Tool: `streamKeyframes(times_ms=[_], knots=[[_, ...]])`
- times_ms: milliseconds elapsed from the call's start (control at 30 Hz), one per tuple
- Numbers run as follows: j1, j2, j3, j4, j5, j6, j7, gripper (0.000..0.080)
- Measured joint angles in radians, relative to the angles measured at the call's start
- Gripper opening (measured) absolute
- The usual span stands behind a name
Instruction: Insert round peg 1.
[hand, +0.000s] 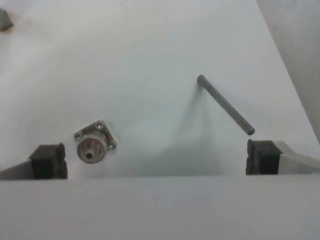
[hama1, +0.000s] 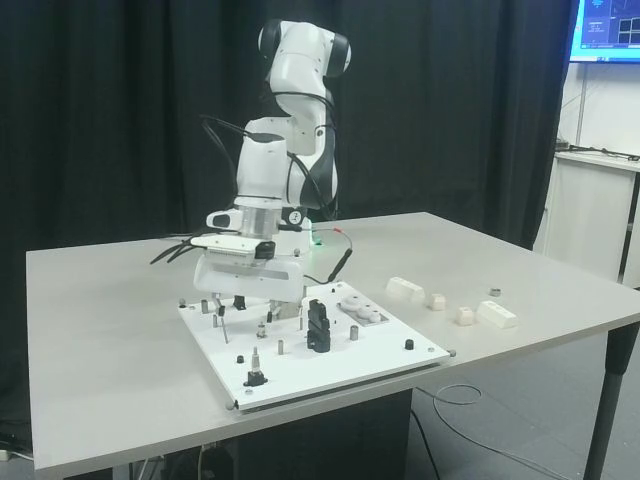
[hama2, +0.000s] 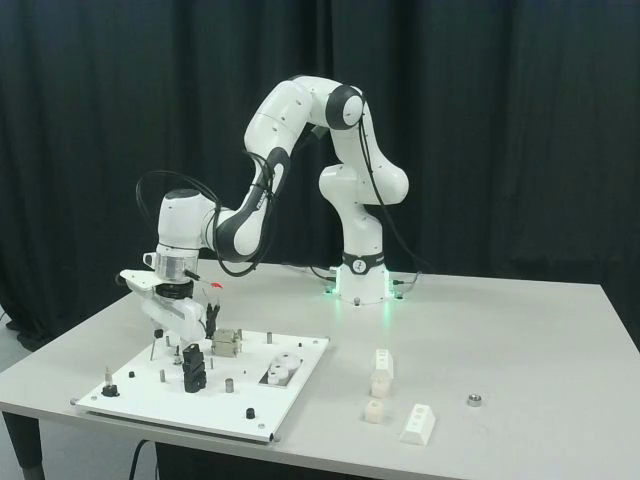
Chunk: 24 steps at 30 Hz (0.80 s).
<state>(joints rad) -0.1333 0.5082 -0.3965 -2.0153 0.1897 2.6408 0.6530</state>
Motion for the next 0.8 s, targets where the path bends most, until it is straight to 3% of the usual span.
streamKeyframes(times_ms=[800], knots=[[0.001,0.002,0.008,0.0,0.0,0.04,0.0,0.08]])
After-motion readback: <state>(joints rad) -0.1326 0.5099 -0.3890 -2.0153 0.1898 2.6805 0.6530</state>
